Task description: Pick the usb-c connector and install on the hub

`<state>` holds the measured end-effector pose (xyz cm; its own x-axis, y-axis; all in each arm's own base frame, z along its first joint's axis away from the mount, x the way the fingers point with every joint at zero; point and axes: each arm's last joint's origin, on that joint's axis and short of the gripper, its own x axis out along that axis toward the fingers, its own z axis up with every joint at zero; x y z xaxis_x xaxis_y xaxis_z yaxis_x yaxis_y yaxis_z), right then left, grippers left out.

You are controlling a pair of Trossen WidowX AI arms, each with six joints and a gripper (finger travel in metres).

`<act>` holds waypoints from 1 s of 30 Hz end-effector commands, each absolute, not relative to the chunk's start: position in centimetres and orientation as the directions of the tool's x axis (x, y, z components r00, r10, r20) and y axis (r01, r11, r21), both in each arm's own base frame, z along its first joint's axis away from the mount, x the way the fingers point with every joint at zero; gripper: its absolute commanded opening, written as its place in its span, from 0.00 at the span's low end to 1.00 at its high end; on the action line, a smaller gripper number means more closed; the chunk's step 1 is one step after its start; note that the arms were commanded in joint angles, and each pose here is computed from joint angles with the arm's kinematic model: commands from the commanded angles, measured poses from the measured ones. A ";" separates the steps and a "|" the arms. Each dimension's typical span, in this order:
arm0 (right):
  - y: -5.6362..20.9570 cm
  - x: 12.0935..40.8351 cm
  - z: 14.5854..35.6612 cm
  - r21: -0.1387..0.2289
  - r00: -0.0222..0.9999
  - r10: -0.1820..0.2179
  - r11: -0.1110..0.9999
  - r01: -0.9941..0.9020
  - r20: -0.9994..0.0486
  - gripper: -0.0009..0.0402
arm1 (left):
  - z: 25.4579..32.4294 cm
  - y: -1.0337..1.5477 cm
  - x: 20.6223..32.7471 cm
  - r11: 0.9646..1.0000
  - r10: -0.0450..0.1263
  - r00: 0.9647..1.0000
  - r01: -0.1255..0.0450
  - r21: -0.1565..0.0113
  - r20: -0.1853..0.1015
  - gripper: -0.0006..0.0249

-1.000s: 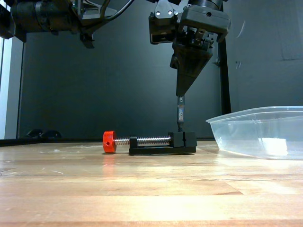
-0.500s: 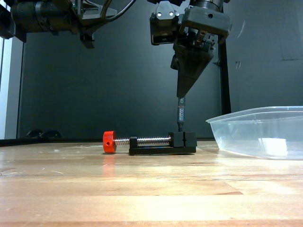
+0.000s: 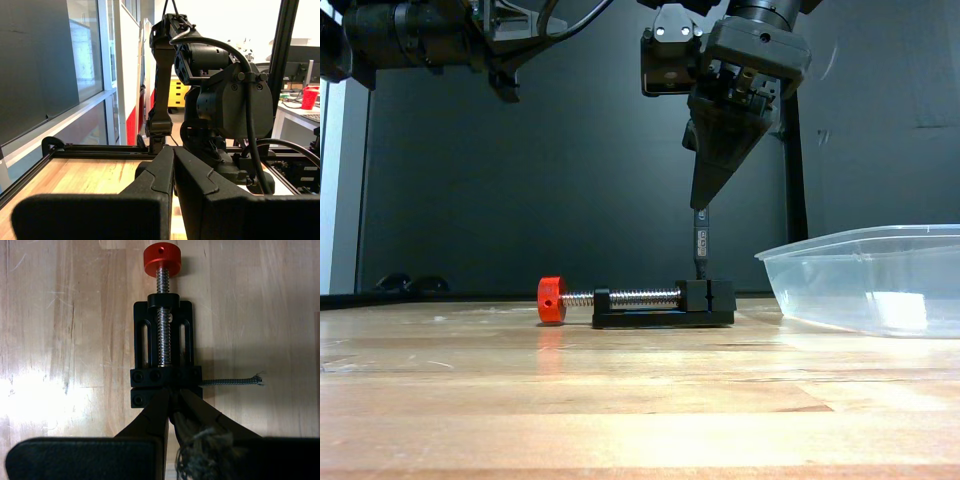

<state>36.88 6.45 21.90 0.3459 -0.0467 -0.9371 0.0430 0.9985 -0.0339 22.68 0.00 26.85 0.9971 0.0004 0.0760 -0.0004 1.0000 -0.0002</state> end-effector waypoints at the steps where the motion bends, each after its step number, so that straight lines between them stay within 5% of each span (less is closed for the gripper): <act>1: 6.5 37.0 22.0 -0.029 0.350 -0.042 0.999 0.041 -0.936 0.02 | 26.85 0.00 22.7 1.000 0.000 0.997 0.000 0.000 0.076 0.02; 16: 6.6 37.2 23.3 -0.028 0.364 -0.038 0.999 0.033 -0.931 0.23 | 26.85 0.00 22.7 1.000 0.000 0.997 0.000 0.000 0.076 0.02; 30: 6.2 34.3 25.3 -0.023 0.377 -0.035 0.999 0.037 -0.926 0.59 | 26.85 0.00 22.7 1.000 0.000 0.997 0.000 0.000 0.076 0.02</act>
